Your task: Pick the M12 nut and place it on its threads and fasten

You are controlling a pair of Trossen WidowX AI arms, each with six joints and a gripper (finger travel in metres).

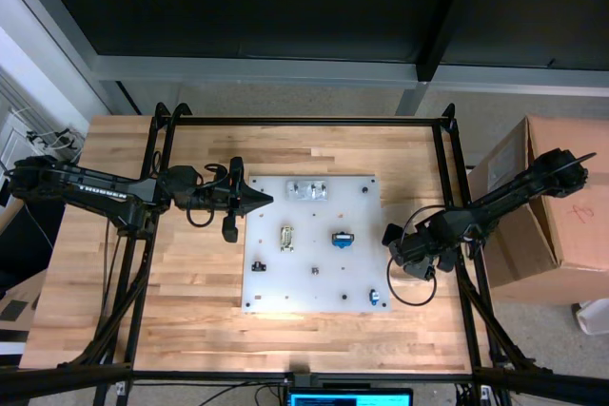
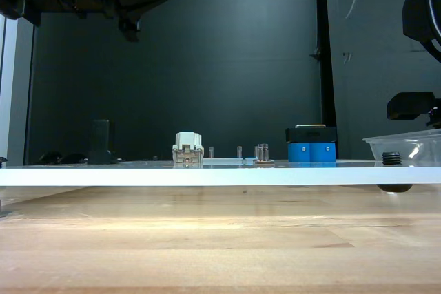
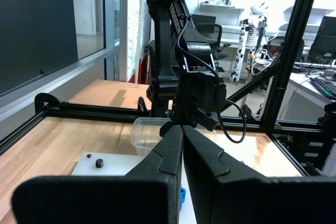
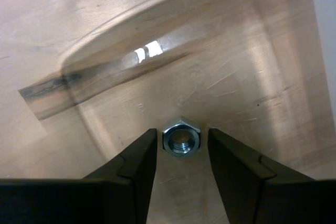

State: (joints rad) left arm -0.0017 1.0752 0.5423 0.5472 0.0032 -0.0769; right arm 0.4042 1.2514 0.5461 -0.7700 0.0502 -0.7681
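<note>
Lying flat on the floor of the clear tray (image 4: 68,80), hole facing up, the nut (image 4: 181,141) is free, not held. State of the right tool (image 4: 181,134): released. Its two fingers (image 4: 134,161) stand apart, one on each side of the nut, with a thin gap on both sides; neither touches it as far as the right wrist view shows. Wood of the counter (image 1: 190,282) shows through the tray bottom.

The high view puts the right tool just off the right edge of the white board (image 1: 276,292), pointing down over the counter, arm reaching in from the right.

In the low view the stud (image 2: 393,158) stands near the board's near right edge with its ribs bare and nothing on top; the tray wall shows behind it. The nut is in the tray, clear of its stud.

State of the left tool (image 3: 182,128): clenched on nothing, both fingers (image 3: 205,156) pressed together to a point in the left wrist view. The high view has it over the board's far left part, pointing right across the board. The low view shows it high up, well above the board surface. The left wrist view looks across at the right arm (image 3: 181,77), bent down over the tray.

Also on the board: a blue block (image 2: 311,151), a small white connector (image 2: 187,149) and a few short pins (image 2: 262,151) mid-board.
</note>
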